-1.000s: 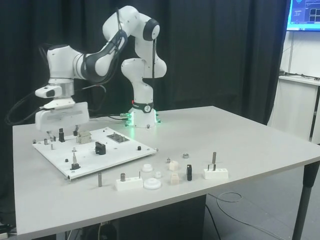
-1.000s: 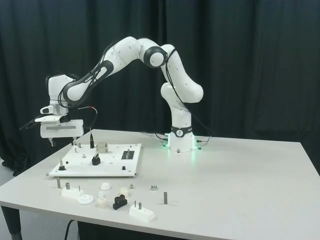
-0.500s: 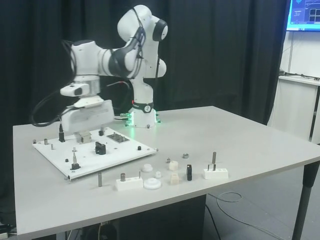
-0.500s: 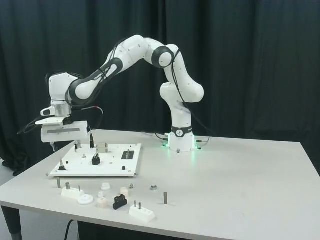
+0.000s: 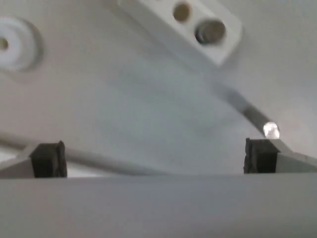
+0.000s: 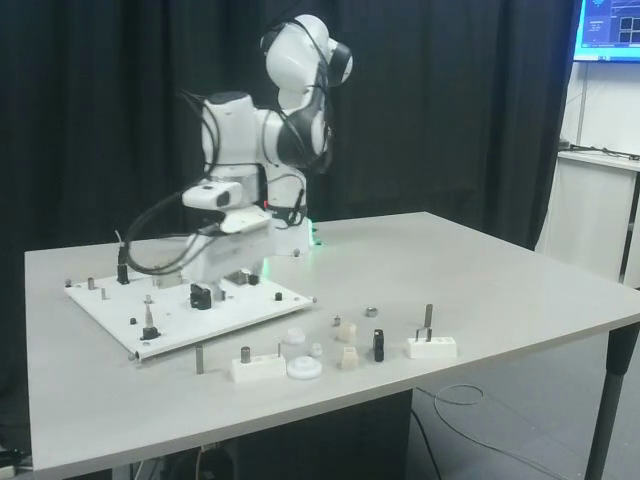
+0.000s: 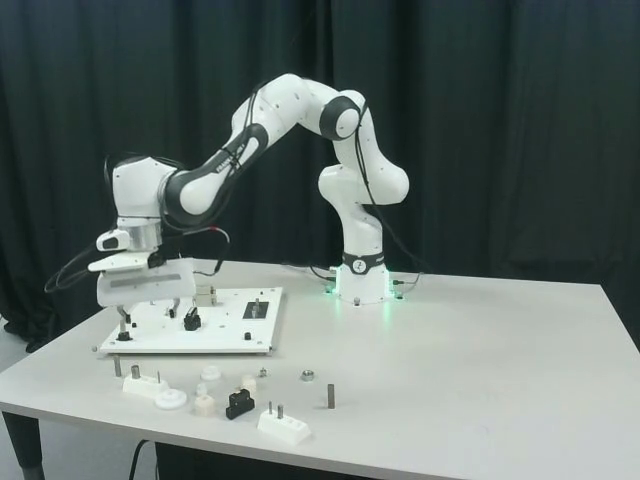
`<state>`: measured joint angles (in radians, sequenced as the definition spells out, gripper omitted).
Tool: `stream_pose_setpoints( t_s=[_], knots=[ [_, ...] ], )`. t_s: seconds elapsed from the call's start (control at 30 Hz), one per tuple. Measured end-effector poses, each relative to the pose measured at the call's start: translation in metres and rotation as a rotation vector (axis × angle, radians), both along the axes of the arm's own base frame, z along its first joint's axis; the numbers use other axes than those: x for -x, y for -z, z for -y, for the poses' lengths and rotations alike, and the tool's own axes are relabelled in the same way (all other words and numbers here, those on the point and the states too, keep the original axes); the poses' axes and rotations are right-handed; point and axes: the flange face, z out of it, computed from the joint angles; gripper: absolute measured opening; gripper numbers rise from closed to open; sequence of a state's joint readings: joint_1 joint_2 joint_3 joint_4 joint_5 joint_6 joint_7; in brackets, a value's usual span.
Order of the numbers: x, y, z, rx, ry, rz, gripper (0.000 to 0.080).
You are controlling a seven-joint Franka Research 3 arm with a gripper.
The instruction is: Pick round peg 1.
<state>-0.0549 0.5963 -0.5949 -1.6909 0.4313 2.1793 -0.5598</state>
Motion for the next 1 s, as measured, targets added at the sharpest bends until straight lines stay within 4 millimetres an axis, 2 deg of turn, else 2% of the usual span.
stream_pose_setpoints(
  t_s=[0.33, 1.0],
  knots=[
    [-0.023, 0.022, -0.028, 0.056, -0.061, 0.001, 0.08],
    [-0.056, 0.042, -0.053, 0.119, -0.144, 0.02, 0.08]
  ],
)
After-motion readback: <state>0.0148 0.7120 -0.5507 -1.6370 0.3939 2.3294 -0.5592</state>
